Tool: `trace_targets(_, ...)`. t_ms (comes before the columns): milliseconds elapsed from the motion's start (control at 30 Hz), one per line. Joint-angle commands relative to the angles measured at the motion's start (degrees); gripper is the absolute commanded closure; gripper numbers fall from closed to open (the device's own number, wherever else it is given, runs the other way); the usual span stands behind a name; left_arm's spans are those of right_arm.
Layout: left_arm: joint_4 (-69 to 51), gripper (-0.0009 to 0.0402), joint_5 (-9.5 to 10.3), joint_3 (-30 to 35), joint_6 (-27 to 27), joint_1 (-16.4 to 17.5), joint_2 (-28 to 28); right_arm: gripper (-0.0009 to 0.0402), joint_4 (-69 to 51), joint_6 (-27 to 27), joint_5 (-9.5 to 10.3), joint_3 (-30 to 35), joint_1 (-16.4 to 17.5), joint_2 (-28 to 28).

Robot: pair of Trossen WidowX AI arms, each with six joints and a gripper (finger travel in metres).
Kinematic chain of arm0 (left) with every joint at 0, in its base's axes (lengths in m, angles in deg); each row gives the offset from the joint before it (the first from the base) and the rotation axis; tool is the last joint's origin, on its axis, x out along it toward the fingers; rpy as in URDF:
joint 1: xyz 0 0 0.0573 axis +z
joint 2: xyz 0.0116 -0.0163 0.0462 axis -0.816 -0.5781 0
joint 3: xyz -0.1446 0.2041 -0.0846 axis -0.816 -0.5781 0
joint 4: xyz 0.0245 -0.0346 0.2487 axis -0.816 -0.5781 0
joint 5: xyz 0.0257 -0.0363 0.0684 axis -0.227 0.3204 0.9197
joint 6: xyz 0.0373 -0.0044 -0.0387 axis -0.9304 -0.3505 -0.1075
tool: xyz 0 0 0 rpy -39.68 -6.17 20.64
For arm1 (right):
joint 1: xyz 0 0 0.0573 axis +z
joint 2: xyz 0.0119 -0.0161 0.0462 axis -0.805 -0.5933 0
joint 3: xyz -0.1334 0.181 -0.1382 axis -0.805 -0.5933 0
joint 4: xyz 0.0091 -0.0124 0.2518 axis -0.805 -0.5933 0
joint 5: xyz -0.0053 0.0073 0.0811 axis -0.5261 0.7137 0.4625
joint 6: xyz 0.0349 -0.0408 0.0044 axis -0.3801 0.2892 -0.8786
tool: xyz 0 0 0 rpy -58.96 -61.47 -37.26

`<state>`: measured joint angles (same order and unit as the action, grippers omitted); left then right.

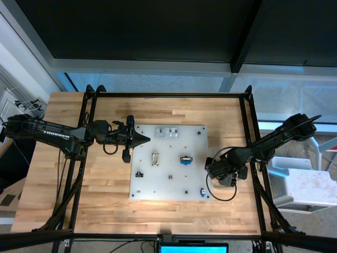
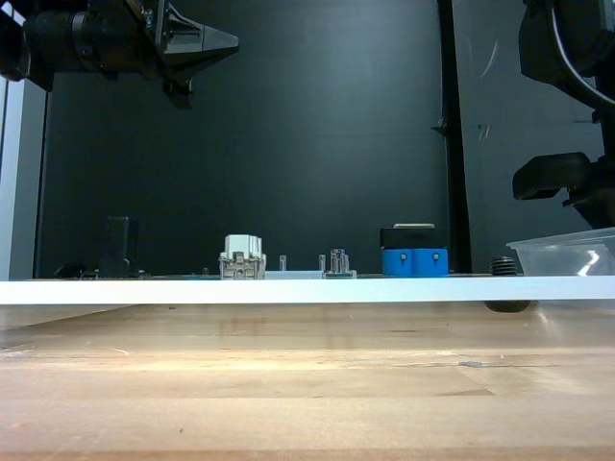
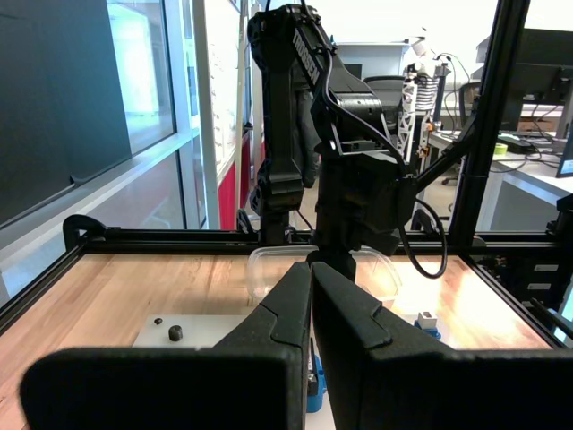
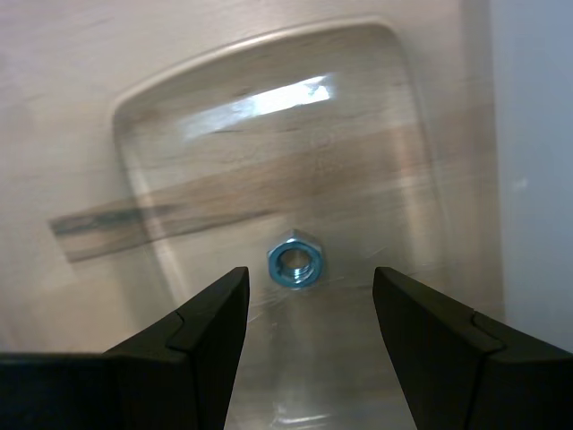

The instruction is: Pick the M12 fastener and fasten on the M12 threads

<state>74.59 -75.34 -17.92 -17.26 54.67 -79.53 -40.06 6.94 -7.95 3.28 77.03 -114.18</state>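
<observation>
Silver nut (image 4: 297, 262) in tray (image 4: 224, 152) (wrist-only).

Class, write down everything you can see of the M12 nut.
The M12 nut is a small silvery hexagon with a bluish sheen and a round threaded bore. It lies flat, bore upward, on the floor of the clear tray, touching nothing else. The right gripper hangs open above it, a finger to each side, clear of it. The left gripper is shut, over the board's far left edge.
</observation>
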Motion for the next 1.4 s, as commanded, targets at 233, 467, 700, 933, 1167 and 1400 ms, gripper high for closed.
trace_targets(233, 0.0, 0.0393, -0.02, 0.0, 0.0, 0.0, 0.0, 0.02, 2.7, -2.8, 0.31, -1.8, 0.1, -0.5)
trace_targets(467, 0.0, 0.0393, -0.02, 0.0, 0.0, 0.0, 0.0, 0.0201, 5.0, -2.8, 0.31, -3.5, 0.1, -0.5)
trace_targets(700, 0.0, 0.0393, -0.02, 0.0, 0.0, 0.0, 0.0, 0.0201, 5.7, -2.8, 0.33, -4.2, 0.1, -0.5)
trace_targets(933, 0.0, 0.0393, -0.02, 0.0, 0.0, 0.0, 0.0, 0.0201, 6.3, -2.8, 0.31, -4.3, 0.1, -0.5)
trace_targets(1167, 0.0, 0.0393, -0.02, 0.0, 0.0, 0.0, 0.0, 0.0226, 6.5, -2.8, 0.31, -4.6, 0.1, -0.5)
trace_targets(1400, 0.0, 0.0393, -0.02, 0.0, 0.0, 0.0, 0.0, 0.0288, 6.6, -2.8, 0.31, -4.6, 0.1, -0.5)
